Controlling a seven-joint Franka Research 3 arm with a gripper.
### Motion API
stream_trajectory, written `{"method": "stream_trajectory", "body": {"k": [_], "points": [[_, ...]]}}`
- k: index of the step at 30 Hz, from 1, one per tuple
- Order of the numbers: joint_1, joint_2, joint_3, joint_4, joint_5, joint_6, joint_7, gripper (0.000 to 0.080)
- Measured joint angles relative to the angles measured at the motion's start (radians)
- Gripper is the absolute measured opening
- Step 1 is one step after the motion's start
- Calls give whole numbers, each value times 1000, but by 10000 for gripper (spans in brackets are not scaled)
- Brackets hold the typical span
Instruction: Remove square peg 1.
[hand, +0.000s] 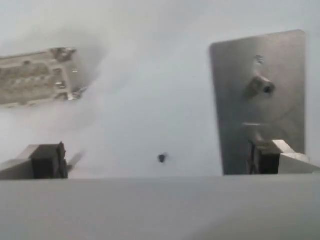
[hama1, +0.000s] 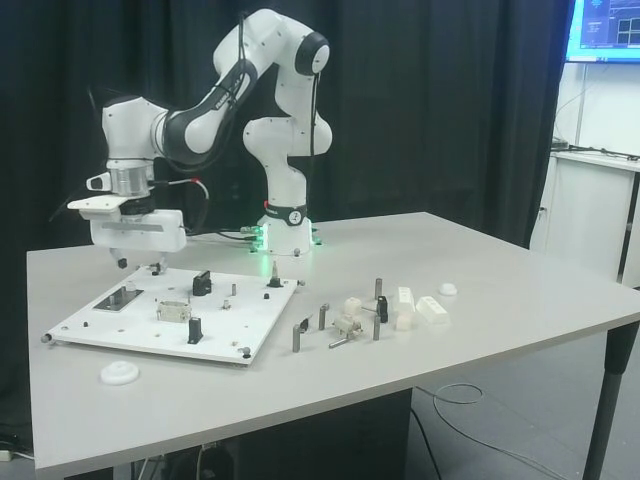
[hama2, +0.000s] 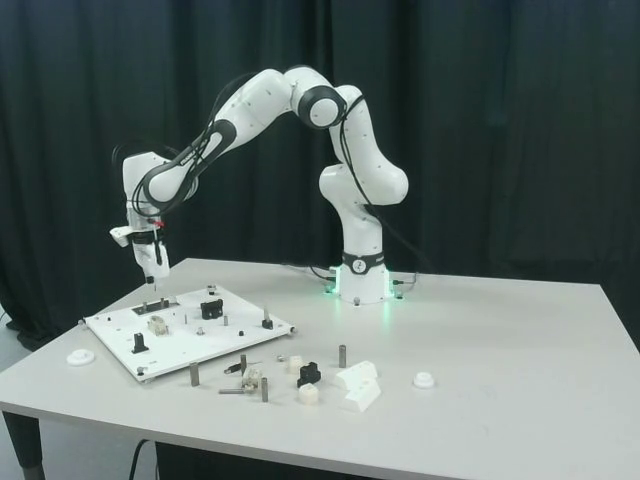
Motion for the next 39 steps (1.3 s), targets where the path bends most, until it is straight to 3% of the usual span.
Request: {"method": "stream_trajectory", "body": {"k": [19, 32, 39], "points": [[89, -29, -2, -70, -7, 52, 1, 800], [143, -112, -3, -187, -7, 177, 31, 800], [165, -129, -2, -231, -17, 230, 20, 800]]}}
